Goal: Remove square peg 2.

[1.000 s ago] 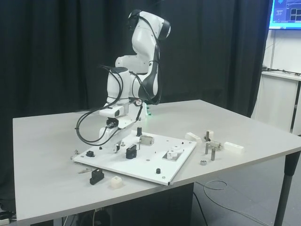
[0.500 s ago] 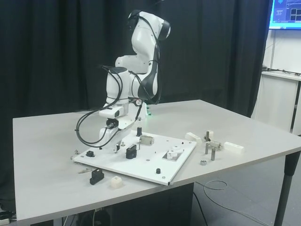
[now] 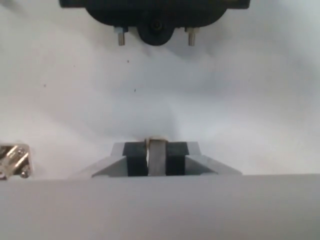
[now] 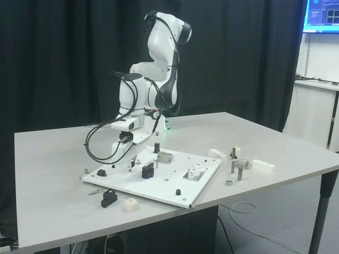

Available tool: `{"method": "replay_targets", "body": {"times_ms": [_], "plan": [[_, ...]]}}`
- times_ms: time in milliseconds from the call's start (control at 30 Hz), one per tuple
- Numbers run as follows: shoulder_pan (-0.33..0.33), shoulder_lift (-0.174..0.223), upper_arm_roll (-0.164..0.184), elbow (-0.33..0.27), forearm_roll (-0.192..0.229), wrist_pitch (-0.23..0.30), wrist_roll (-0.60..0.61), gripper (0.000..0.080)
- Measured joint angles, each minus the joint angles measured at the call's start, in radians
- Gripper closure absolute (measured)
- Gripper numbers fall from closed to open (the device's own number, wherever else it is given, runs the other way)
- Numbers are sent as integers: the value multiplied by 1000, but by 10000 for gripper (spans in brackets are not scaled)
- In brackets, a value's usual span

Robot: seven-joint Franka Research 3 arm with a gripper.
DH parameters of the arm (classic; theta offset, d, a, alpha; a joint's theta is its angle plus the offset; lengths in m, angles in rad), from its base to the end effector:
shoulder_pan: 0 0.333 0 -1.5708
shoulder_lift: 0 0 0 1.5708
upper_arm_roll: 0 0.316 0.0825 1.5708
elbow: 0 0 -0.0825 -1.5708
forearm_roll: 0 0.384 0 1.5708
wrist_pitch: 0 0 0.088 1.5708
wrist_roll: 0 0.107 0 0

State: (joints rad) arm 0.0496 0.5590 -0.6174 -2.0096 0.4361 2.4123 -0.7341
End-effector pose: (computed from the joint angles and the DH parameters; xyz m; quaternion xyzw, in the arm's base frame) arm 0.5110 -0.3137 0.2170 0.9986 -0.0493 -0.0146 0.0078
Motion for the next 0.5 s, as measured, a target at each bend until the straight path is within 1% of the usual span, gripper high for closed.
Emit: {"method": "replay_targets", "body": {"times_ms": [267, 500], "plan": [[1, -23, -10, 0, -3, -22, 15, 728], [1, -63, -21, -2, -30, -56, 16, 728]]}}
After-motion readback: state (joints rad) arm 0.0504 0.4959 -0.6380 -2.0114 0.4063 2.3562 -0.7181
